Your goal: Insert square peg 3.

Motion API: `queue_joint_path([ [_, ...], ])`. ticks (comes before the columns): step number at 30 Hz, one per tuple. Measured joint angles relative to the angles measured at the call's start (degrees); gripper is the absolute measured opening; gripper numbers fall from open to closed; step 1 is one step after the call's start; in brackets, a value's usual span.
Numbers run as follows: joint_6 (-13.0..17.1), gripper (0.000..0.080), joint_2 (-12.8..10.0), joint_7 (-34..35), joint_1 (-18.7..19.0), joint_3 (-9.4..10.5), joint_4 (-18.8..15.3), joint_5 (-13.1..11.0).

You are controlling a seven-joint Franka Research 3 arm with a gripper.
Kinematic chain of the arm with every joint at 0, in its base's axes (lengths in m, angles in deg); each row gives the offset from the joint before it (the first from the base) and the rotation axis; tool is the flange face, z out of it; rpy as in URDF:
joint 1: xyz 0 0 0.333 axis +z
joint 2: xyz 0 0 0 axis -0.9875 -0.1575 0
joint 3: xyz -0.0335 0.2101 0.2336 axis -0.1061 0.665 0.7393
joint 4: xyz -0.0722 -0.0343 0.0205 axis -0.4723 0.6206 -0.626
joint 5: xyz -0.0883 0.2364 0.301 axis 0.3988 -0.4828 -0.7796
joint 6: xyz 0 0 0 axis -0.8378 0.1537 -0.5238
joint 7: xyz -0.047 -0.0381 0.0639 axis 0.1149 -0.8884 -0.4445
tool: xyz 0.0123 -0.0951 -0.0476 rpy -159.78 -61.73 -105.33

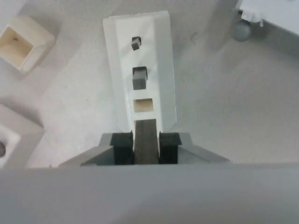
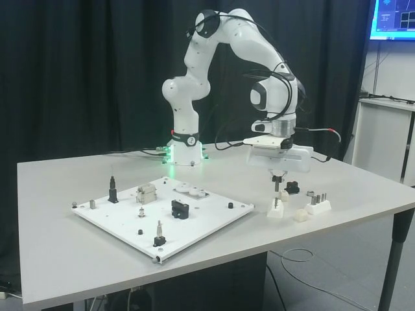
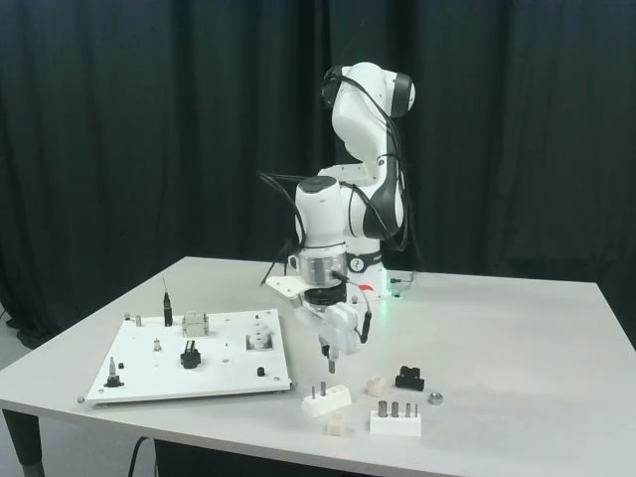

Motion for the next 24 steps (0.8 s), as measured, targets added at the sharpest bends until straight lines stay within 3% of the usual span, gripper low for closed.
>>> queue_joint_path([
  [12,1.3,0.0114,-0.2,0.9,0.0,-0.01,-0.3,0.5],
  [24,0.9,0.0114,0.1,3.9,0.0,-0.70,-0.3,4.3],
])
